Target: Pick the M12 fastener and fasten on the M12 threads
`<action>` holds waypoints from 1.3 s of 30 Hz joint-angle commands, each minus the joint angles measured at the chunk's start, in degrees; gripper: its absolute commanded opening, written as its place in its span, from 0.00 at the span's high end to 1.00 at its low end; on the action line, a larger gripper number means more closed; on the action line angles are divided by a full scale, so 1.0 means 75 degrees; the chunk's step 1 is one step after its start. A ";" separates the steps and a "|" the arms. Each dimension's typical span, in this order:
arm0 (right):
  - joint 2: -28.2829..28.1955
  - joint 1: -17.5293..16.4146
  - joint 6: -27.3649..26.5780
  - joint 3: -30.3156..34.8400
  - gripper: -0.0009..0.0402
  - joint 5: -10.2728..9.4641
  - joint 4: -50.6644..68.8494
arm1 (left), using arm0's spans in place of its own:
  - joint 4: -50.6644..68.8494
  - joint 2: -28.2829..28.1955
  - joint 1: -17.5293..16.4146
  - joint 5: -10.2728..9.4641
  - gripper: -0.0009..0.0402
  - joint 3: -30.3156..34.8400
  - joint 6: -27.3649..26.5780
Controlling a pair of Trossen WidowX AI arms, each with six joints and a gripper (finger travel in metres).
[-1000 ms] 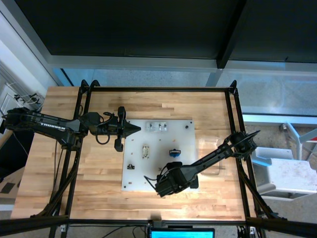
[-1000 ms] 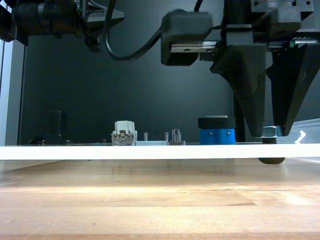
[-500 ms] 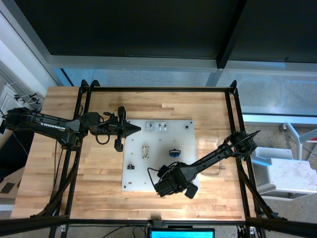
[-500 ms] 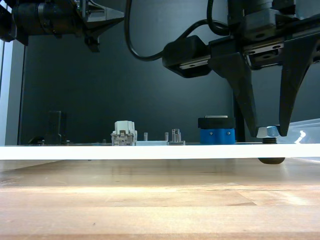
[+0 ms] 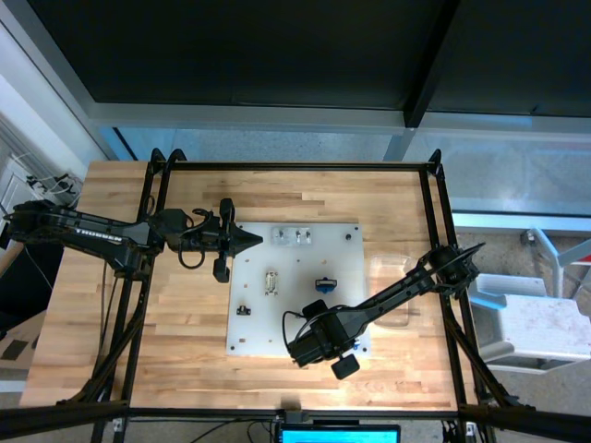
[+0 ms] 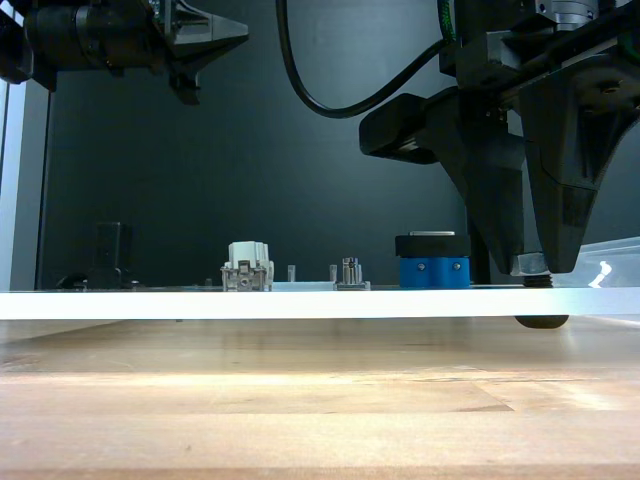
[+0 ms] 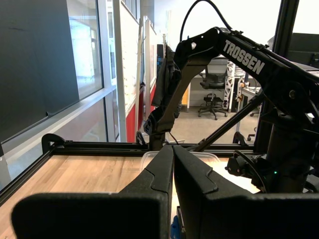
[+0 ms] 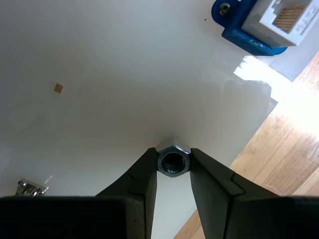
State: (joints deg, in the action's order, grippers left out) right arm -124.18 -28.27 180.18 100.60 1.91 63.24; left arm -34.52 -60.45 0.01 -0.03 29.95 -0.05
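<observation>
The small silver nut (image 8: 173,161) is pinched between the two fingers of my right gripper (image 8: 172,167), which is shut on it. In the low view the nut (image 6: 533,265) sits on top of the black ribbed stud (image 6: 541,281), with a few ribs still showing beneath it. From above, my right gripper (image 5: 319,343) points down at the near right part of the white board (image 5: 268,318) and hides the nut and stud. My left gripper (image 5: 251,239) hovers at the board's far left edge, shut and holding nothing, its fingers (image 7: 164,169) pressed together.
A blue block with a socket (image 5: 325,284) stands just beyond the right gripper. A grey connector (image 6: 248,270) and small silver posts (image 6: 351,272) stand mid-board. A clear tray (image 5: 392,291) lies to the right of the board. The black frame rails (image 5: 295,167) border the table.
The right wrist has turned about the stud: its camera housing swung round toward the near edge. The nut stayed at the stud between the fingers. The left arm has not moved.
</observation>
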 commanded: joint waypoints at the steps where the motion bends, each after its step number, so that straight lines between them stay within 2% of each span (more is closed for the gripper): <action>1: 0.0003 0.0000 0.0026 0.0003 0.92 0.0032 0.0003 | -0.0003 -0.0003 0.0000 0.0000 0.98 0.0000 0.0003; 26: 0.0003 -0.0006 -0.0087 0.0003 0.92 0.0009 -0.0012 | -0.0003 -0.0003 0.0000 0.0003 0.98 0.0000 0.0003; 30: 0.0003 -0.0009 -0.0087 0.0003 0.92 0.0157 -0.0003 | -0.0003 -0.0003 -0.0003 0.0003 0.98 0.0000 0.0003; 39: 0.0015 -0.0009 -0.0076 0.0003 0.92 0.0137 -0.0137 | -0.0003 -0.0003 0.0000 0.0003 0.98 0.0000 0.0003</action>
State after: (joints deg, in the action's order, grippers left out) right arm -124.11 -28.36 179.50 100.60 2.79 62.67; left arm -34.54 -60.47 0.01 -0.03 29.95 -0.03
